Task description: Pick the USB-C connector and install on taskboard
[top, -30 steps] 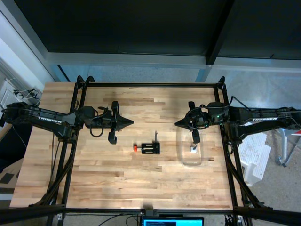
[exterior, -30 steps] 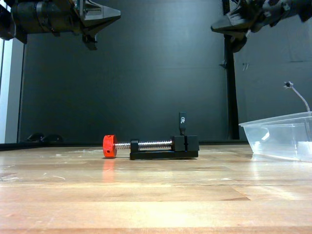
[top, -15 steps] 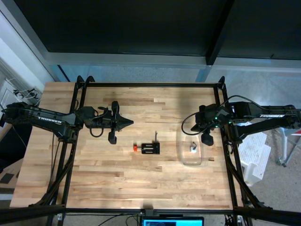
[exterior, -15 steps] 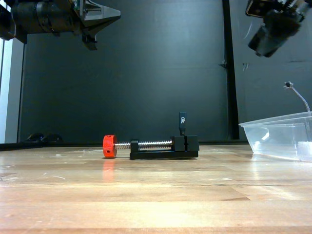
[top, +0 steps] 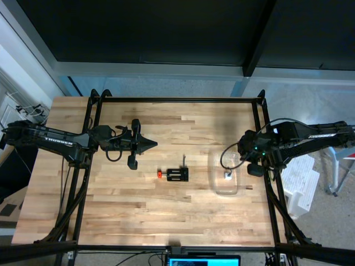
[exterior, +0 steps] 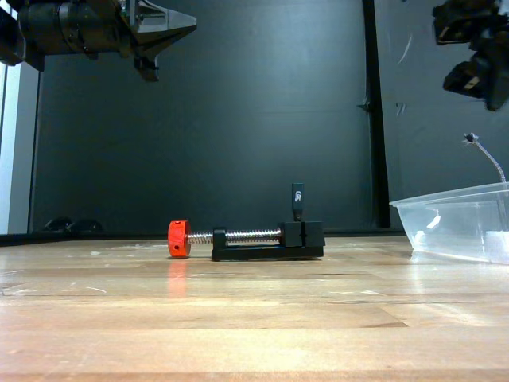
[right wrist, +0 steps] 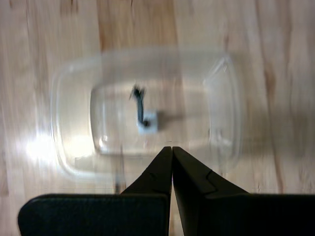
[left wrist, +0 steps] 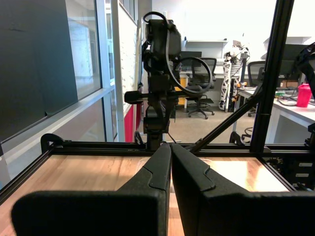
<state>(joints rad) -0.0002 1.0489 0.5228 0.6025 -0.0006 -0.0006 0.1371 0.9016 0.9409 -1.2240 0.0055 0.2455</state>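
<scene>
Because the low view stops at the right edge, the clear tray (exterior: 445, 219) and the right arm are both cut off there. Through the tray's cloudy wall I cannot pick out the small piece at all. A thin grey wire (exterior: 487, 157) pokes up over the tray rim. In the left wrist view, the left gripper (left wrist: 171, 145) blocks the middle of the wooden table (top: 138, 210), so the taskboard (top: 177, 175) is hidden there.

The USB-C connector (right wrist: 147, 121) shows best in the right wrist view. It is a little white block with a thin dark bit on it, and its fine shape is hard to make out. It lies on the floor of the tray, near the middle.

The right gripper (right wrist: 172, 148) hangs high over the tray and points down. Its two fingers are pressed together with nothing between them. The connector is below the tips and a little way ahead of them, not touching.

The left gripper hangs up in the air on the left side of the table, well apart from the tray. Its fingers are closed tight too, and it carries nothing.

The taskboard sits flat on the table between the two arms, with its orange knob (exterior: 178, 238) pointing toward the left arm and its black stem (exterior: 297, 199) standing up.
</scene>
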